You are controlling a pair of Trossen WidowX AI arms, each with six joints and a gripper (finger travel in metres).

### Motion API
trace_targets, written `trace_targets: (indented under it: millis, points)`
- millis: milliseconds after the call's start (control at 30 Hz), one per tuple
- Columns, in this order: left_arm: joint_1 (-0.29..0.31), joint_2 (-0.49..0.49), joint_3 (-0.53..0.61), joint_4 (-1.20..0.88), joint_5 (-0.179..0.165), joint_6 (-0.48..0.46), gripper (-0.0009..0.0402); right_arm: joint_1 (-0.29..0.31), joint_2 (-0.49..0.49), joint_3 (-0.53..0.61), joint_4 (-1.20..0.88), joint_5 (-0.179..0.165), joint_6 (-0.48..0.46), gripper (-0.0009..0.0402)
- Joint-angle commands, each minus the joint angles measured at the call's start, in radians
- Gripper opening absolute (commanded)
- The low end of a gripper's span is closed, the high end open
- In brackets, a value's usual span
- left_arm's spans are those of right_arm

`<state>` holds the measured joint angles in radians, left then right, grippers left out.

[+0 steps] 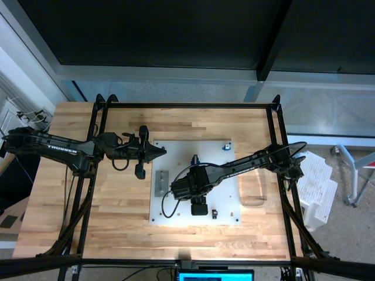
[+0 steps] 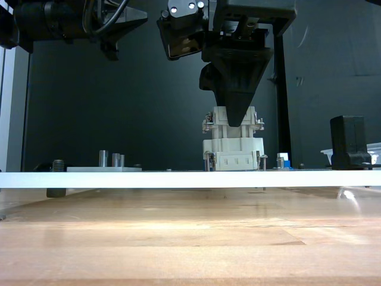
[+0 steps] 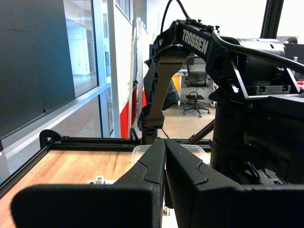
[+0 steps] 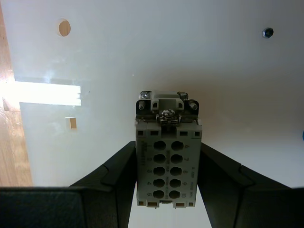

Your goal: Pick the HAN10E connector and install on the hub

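On the wooden counter (image 1: 70,193) lies a white plate (image 1: 222,190). At the plate's near edge, toward 5 o'clock, sits a tiny black part (image 1: 215,213). Just beyond it, at about 11 o'clock from that part, the right hand (image 1: 198,205) points straight down over the near middle of the plate. Its fingers (image 4: 116,171) are set narrow, clamping the long sides of the HAN10E connector (image 4: 166,166), whose pale face with two rows of five round sockets looks up between them.

From counter height, the connector stands upright directly on top of the hub (image 2: 233,158), the two blocks lined up and touching. Whether it is pressed fully home cannot be told. The hub itself sits on the white plate with metal tabs at both ends.

At 9 o'clock from the right hand, apart from it, a grey metal block (image 1: 161,180) lies on the plate. Farther back, at 1 o'clock, a small blue piece (image 1: 225,146) rests near the plate's far edge.

The left hand (image 1: 159,151) hangs in the air at 11 o'clock, above the plate's far left corner, well apart from the hub. Its fingers are pressed together, holding nothing.
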<state>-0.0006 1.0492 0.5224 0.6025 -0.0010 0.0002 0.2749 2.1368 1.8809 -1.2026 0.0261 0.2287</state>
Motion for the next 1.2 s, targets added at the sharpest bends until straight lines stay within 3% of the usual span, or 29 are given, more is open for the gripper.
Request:
trace_targets:
  millis: [33, 467, 1200]
  points:
    - [0.000, 0.000, 0.000, 0.000, 0.000, 0.000, 0.0000, 0.003, -0.001, 0.000, 0.000, -0.004, -0.003, 0.0028]
    - [0.000, 0.000, 0.000, 0.000, 0.000, 0.000, 0.0000, 0.001, -0.001, -0.053, 0.053, -0.023, -0.011, 0.0028]
    - [0.000, 0.000, 0.000, 0.000, 0.000, 0.000, 0.0000, -0.003, -0.013, -0.109, 0.104, -0.016, -0.013, 0.0033]
